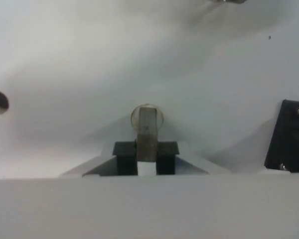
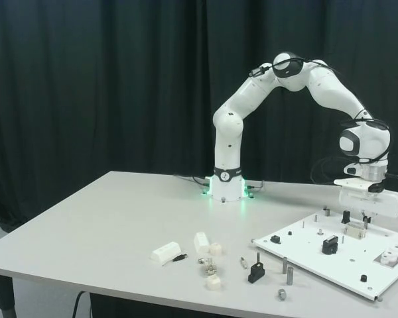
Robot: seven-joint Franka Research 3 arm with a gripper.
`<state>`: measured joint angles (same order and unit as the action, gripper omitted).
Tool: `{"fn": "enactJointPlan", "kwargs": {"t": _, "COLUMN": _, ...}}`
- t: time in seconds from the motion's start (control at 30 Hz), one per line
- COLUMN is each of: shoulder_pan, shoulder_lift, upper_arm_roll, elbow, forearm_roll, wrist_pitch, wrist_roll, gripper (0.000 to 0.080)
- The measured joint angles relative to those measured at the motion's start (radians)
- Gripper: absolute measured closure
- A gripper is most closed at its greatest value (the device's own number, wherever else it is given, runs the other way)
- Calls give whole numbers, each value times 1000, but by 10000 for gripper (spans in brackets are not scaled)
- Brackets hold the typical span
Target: Remove square peg 3.
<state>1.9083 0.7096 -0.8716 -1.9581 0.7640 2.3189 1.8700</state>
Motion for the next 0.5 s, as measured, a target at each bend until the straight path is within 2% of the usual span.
{"fn": "enactJointPlan", "kwargs": {"t": 0.27, "shoulder_pan": 0, "shoulder_lift": -13, "upper_arm_roll": -4, "elbow": 0, "forearm_roll": -13, "wrist_pitch": -10, "wrist_roll": 3, "gripper": 728}}
{"fn": "enactJointPlan", "kwargs": {"t": 0.5, "shoulder_pan": 0, "shoulder_lift": -46, "upper_arm_roll": -14, "elbow": 1, "forearm_roll": -45, "wrist_pitch": -30, "wrist_roll": 19, "gripper": 728}}
